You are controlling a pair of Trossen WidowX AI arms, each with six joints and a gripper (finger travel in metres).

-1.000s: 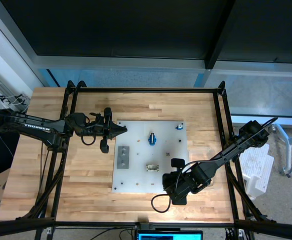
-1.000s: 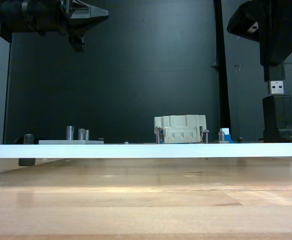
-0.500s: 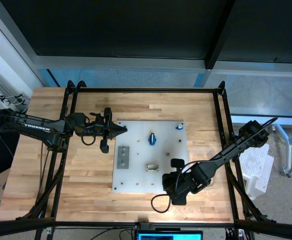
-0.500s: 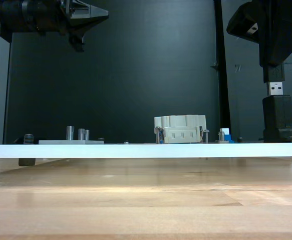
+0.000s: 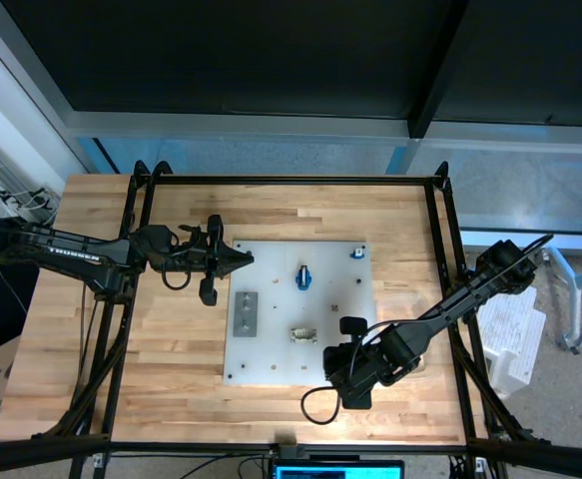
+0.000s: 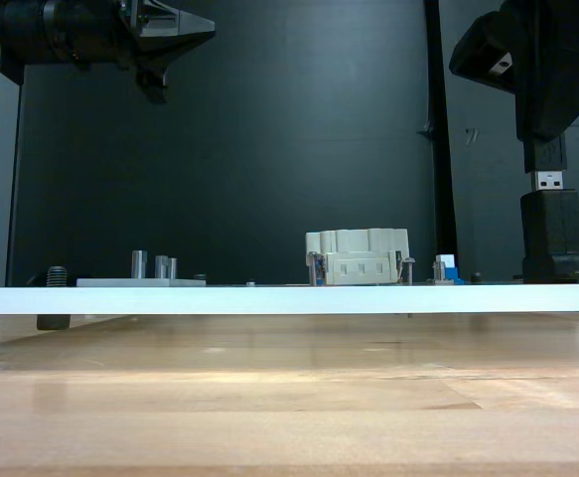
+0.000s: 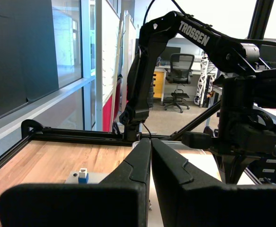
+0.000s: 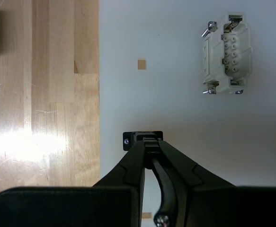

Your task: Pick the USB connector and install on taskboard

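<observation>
The right tool (image 6: 544, 139), clamped on the black USB connector with silver stub (image 6: 548, 181), has sunk slightly: beneath it, the stub almost meets the black socket (image 6: 552, 234) on the white square taskboard (image 6: 269, 300). The left tool (image 6: 202, 25) waits closed, empty, well apart.

**Inspector A:** Finish and markings?

**Inspector B:** Left arm (image 5: 61, 249) and right arm (image 5: 460, 299) are matt black throughout. White TROSSEN lettering (image 7: 194, 32) runs along a link.

**Inspector A:** Grippers?

**Inspector B:** Left gripper (image 5: 246, 258) is over the taskboard's (image 5: 271, 349) far left corner, right gripper (image 8: 152, 142) over its near right. Both have black tapered fingers narrowing to blunt tips. One silver screw (image 8: 162, 219) sits at a finger base. A thin black cable loop (image 5: 308, 407) hangs by the right wrist.
</observation>
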